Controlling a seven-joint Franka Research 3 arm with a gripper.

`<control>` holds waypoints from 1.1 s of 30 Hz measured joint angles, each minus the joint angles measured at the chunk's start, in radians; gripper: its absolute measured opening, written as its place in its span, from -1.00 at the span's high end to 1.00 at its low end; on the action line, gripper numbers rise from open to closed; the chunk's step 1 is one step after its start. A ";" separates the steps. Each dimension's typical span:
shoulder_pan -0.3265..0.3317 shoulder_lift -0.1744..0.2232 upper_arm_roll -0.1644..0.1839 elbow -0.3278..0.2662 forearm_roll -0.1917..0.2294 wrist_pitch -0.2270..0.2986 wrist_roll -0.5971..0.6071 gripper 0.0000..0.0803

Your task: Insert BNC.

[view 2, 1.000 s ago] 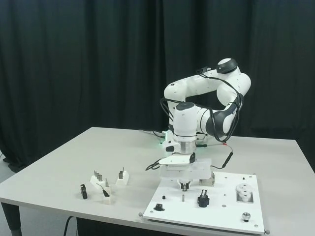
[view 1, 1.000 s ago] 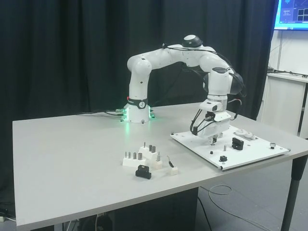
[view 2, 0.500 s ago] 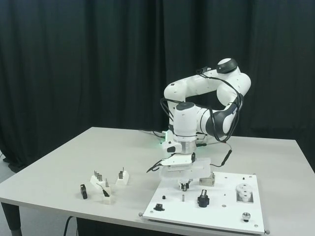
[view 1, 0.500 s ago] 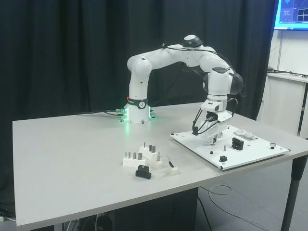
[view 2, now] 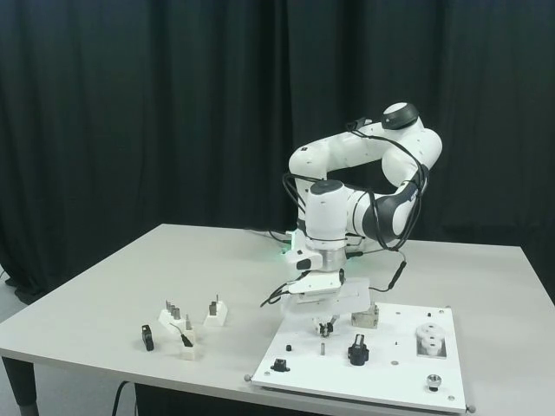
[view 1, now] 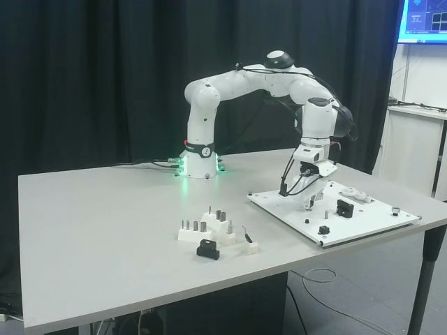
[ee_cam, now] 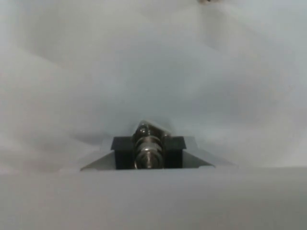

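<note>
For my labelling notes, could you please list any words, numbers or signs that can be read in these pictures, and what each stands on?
None can be read.
The screen at the room's edge shows marks, too small to read.
The arm's base carries a small dark mark, too small to read.
The white board shows no lettering.

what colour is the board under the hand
White. The board shows best in the second room view, lying on the grey table.
</note>
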 joint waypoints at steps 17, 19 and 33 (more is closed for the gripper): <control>0.000 0.000 0.000 0.000 0.000 -0.001 -0.115 0.70; 0.000 0.000 0.000 0.000 0.000 -0.001 -0.143 0.70; 0.000 0.000 0.000 0.000 0.001 -0.002 -0.189 0.70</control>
